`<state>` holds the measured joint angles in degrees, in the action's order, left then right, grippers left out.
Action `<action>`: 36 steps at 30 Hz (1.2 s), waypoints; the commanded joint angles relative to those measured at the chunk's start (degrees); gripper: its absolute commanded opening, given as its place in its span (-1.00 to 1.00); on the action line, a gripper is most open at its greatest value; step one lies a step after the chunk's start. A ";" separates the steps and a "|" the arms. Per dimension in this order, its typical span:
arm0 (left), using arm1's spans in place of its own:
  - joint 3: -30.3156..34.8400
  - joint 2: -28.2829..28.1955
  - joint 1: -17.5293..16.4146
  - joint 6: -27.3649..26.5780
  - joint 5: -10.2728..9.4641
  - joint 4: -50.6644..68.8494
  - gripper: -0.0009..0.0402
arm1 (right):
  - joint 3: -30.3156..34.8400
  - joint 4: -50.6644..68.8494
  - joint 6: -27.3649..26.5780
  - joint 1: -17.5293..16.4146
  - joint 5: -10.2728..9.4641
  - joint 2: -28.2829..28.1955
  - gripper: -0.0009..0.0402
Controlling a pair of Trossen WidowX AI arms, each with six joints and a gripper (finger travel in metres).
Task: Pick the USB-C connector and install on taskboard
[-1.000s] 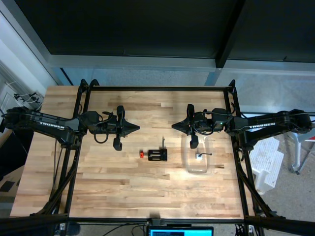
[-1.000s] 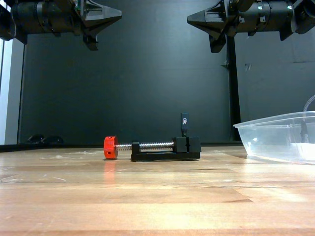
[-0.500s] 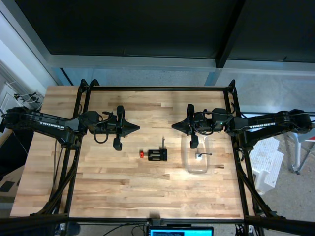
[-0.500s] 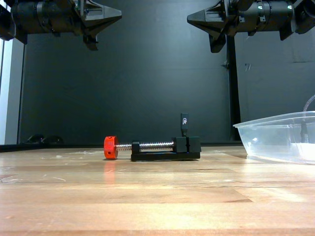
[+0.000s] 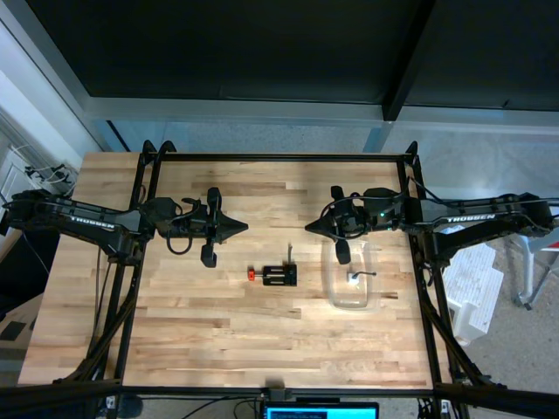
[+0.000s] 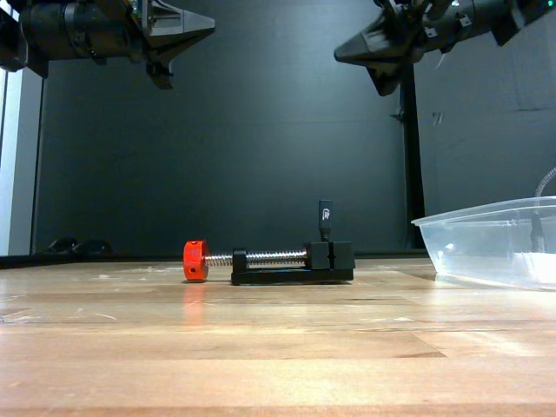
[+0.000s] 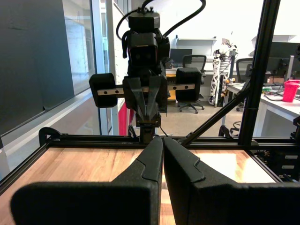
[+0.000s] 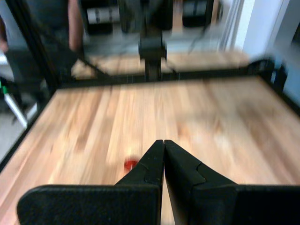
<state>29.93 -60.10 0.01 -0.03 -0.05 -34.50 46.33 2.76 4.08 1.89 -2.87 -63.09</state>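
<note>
Tiny dark USB-C connector, short bent wire stub, lying flat in clear tray, midway along it, toward its right wall. Small black taskboard flat near middle of table; red-orange knob at left end, thin dark pin upright.

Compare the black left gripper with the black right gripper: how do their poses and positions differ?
The black left gripper lies level; the black right gripper tilts down toward the wooden table. The left one hangs over the table's left half, the right one over its right half, near the clear plastic tray. Both hang high, fingers shut, empty.
</note>
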 commanded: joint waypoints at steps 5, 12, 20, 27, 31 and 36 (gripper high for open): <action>0.02 -0.02 -0.02 0.00 0.02 -0.02 -0.96 | 8.68 27.43 2.82 -1.75 3.04 -0.02 -0.96; 0.02 -0.02 0.00 0.00 0.02 -0.04 -0.96 | 15.21 45.22 5.90 -5.11 4.85 -2.64 -0.96; 0.02 -0.02 0.00 0.00 0.02 -0.02 -0.96 | 17.99 58.38 5.99 -8.57 4.85 -8.83 -0.96; 0.02 -0.02 0.00 0.00 0.02 -0.02 -0.96 | 17.94 61.66 9.53 -12.02 5.42 -12.52 -0.86; 0.02 -0.02 0.00 0.00 0.02 -0.02 -0.96 | 17.94 61.66 10.71 -13.20 6.14 -13.09 -0.65; 0.02 0.00 0.00 0.00 0.02 -0.02 -0.96 | 17.86 62.51 12.68 -14.80 6.38 -13.20 -0.34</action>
<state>29.95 -60.10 0.01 -0.03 -0.03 -34.52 64.29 64.84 16.27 -12.56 3.51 -76.23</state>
